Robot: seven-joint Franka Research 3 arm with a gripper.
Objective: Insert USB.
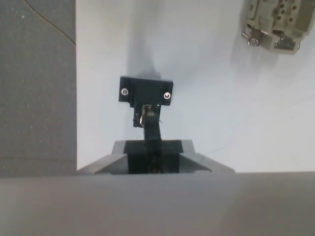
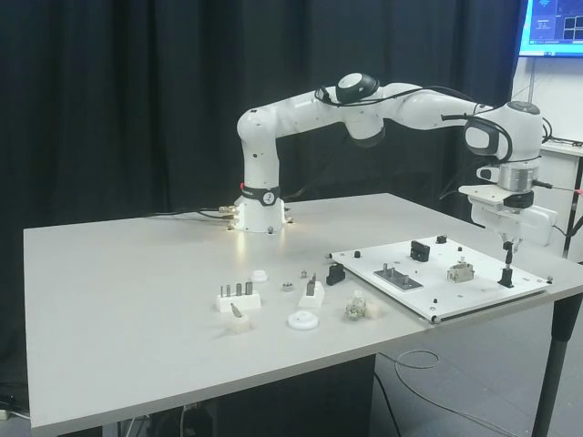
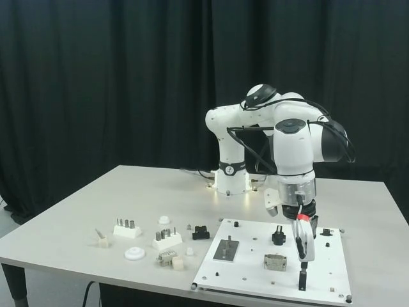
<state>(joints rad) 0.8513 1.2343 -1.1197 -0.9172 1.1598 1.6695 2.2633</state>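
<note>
Claw fingers are clamped on the USB plug, held upright, with the black USB socket mount straight below on the white board, so it looks like a plain downward push.

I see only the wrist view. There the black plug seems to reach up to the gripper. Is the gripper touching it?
Observer: It seems not. Both room views show a gap between the gripper and the plug, which stands upright below it.
Operator: Where on the board does the plug stand?
Observer: Near the edge of the board that is farthest from the base.
Operator: Is something on the table beside the board?
Observer: Yes, several small parts lie on the table, on the side of the board away from the plug.
</note>
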